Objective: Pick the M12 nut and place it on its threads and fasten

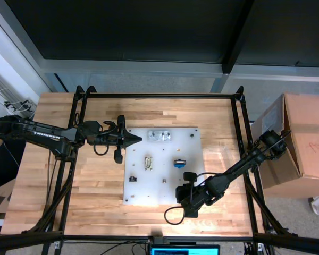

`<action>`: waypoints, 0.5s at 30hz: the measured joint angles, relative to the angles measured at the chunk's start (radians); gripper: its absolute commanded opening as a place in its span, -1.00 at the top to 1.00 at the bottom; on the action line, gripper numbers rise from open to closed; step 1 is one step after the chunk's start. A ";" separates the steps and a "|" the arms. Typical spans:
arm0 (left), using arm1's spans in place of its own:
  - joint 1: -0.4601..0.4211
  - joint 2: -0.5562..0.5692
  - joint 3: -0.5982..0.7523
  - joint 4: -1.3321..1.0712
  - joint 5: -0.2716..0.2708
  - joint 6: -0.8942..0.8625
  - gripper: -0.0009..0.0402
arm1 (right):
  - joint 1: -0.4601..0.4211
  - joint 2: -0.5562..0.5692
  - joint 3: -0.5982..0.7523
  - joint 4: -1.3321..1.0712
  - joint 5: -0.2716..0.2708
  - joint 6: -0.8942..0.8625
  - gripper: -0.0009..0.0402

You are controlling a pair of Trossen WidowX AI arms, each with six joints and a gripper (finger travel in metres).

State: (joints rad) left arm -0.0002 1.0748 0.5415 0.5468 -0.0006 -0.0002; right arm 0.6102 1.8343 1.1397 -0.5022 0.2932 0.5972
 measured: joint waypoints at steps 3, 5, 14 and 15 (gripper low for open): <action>0.000 0.000 0.000 0.000 0.000 0.000 0.96 | 0.000 0.001 0.005 -0.010 0.001 -0.001 0.47; 0.000 0.000 0.000 0.000 0.000 0.000 0.96 | 0.000 0.001 0.007 -0.012 0.000 -0.002 0.40; 0.000 0.000 0.000 0.000 0.000 0.000 0.96 | -0.002 -0.011 0.005 -0.026 -0.006 -0.027 0.20; 0.000 0.000 0.000 0.000 0.000 0.000 0.96 | -0.002 -0.015 0.004 -0.029 -0.007 -0.027 0.20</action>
State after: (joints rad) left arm -0.0002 1.0748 0.5415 0.5468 -0.0006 -0.0002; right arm 0.6086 1.8191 1.1439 -0.5308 0.2859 0.5705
